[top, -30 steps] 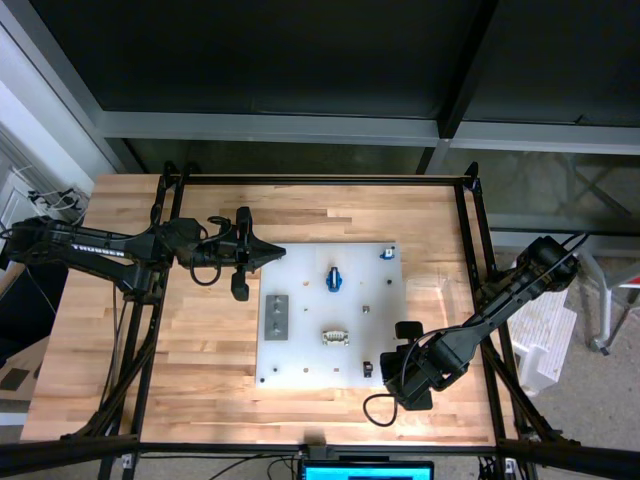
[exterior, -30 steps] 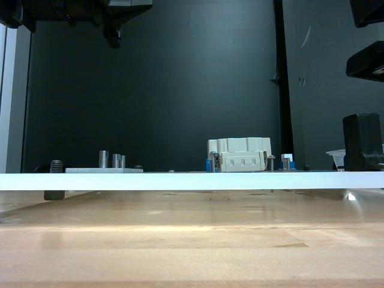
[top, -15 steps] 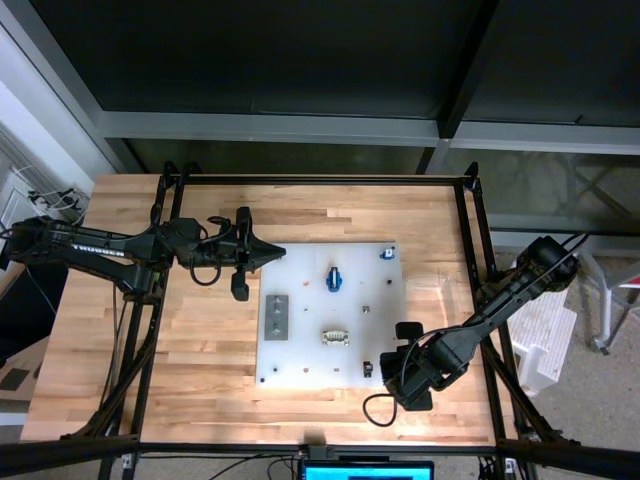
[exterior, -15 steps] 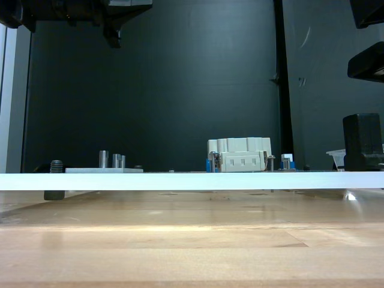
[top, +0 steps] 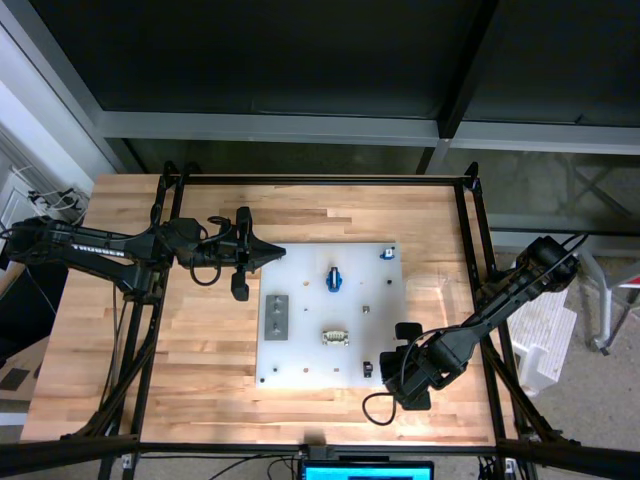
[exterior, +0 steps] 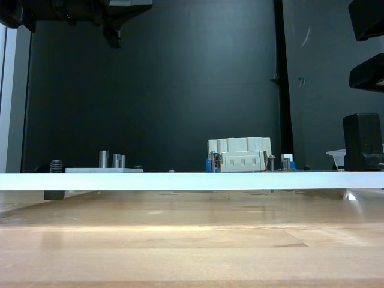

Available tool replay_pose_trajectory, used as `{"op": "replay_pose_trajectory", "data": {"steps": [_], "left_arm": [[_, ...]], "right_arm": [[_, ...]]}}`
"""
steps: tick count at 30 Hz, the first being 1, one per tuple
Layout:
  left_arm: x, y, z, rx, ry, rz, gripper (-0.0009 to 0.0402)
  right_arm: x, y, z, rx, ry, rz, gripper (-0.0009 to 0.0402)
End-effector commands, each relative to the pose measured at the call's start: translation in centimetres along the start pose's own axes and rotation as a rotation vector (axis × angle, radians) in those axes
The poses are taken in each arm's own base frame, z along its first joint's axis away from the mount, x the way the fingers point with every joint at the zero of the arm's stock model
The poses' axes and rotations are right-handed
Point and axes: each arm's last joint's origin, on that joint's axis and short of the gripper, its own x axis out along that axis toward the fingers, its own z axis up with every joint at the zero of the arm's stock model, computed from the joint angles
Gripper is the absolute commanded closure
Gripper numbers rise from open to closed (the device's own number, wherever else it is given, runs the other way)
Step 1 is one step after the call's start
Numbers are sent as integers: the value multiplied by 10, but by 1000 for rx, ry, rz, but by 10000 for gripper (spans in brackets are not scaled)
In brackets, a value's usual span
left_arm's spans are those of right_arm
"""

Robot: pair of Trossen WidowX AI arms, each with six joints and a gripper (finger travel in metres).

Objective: Pick the 16mm bar and install on taskboard

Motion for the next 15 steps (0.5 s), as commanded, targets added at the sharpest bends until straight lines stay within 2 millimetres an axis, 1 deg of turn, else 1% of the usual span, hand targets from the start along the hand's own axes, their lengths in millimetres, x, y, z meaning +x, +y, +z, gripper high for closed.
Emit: {"op": "replay_pose_trajectory", "data": {"steps": [1,8,15], "left_arm": [[0,0,0,0,0,0,393],[0,0,0,0,0,0,393],[0,0,0,0,0,0,393]], "right_arm": [[1,0,-1,-3,2,-1,385],[3,-1,-2,-2,3,-2,380],[3,-1,-2,-2,0,-1,336]]}}
